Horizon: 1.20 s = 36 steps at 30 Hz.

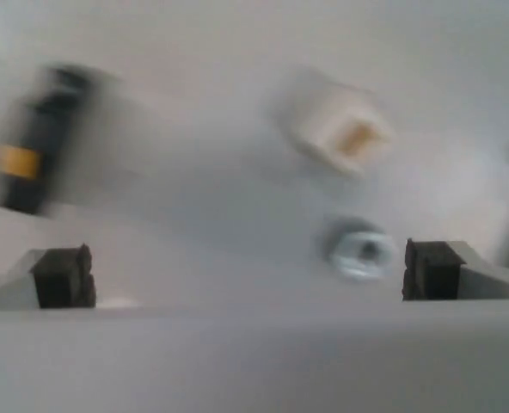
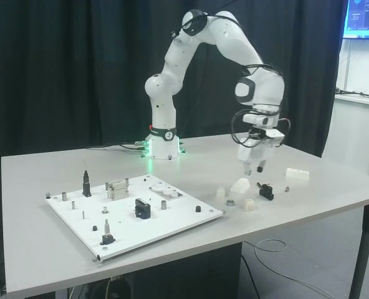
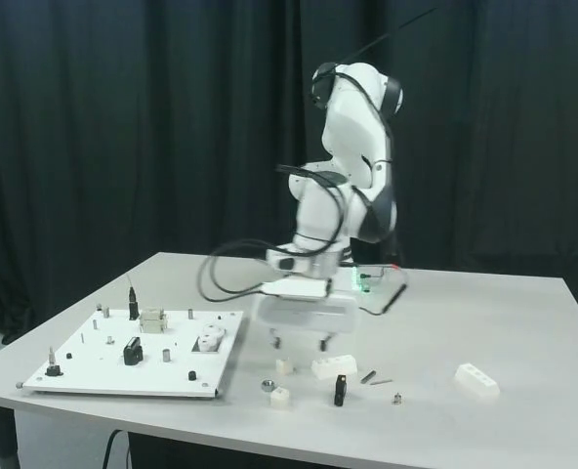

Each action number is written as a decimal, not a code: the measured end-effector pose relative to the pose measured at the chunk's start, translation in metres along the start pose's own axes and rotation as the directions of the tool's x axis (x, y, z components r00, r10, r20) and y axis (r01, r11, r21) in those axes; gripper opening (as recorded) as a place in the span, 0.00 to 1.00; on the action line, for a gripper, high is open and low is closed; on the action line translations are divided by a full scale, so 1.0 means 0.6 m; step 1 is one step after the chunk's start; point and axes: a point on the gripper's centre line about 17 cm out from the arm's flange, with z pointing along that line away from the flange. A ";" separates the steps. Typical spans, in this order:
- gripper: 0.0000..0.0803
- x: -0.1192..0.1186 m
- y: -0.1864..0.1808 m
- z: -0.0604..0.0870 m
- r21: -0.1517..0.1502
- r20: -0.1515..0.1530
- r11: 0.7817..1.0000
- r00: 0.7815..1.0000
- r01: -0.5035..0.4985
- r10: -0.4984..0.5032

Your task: Remove round peg 4.

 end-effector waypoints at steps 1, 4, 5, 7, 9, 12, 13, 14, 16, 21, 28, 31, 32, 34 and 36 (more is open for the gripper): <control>1.00 -0.005 0.021 0.000 -0.006 0.006 1.000 1.000 0.004 -0.004; 1.00 -0.021 0.078 -0.002 -0.019 0.022 1.000 1.000 0.018 -0.018; 1.00 -0.027 0.097 -0.002 -0.022 0.027 0.999 0.999 0.025 -0.024; 1.00 -0.039 0.133 -0.001 -0.026 0.034 0.999 0.999 0.034 -0.033; 1.00 -0.050 0.167 0.000 -0.027 0.037 0.999 0.998 0.044 -0.043; 1.00 -0.070 0.215 0.004 -0.023 0.040 0.998 0.997 0.060 -0.059; 1.00 -0.077 0.229 0.006 -0.020 0.040 0.998 0.997 0.064 -0.063; 1.00 -0.084 0.243 0.009 -0.016 0.040 0.998 0.997 0.069 -0.068; 1.00 -0.097 0.268 0.014 -0.006 0.038 0.997 0.996 0.079 -0.079; 1.00 -0.131 0.319 0.029 0.019 0.035 0.995 0.994 0.102 -0.103; 1.00 -0.174 0.361 0.053 0.043 0.042 0.992 0.992 0.120 -0.122; 1.00 -0.189 0.372 0.064 0.051 0.049 0.991 0.991 0.125 -0.128; 1.00 -0.194 0.375 0.068 0.054 0.052 0.991 0.991 0.124 -0.127; 1.00 -0.202 0.380 0.077 0.058 0.057 0.991 0.991 0.119 -0.122; 1.00 -0.210 0.385 0.085 0.061 0.062 0.992 0.992 0.108 -0.112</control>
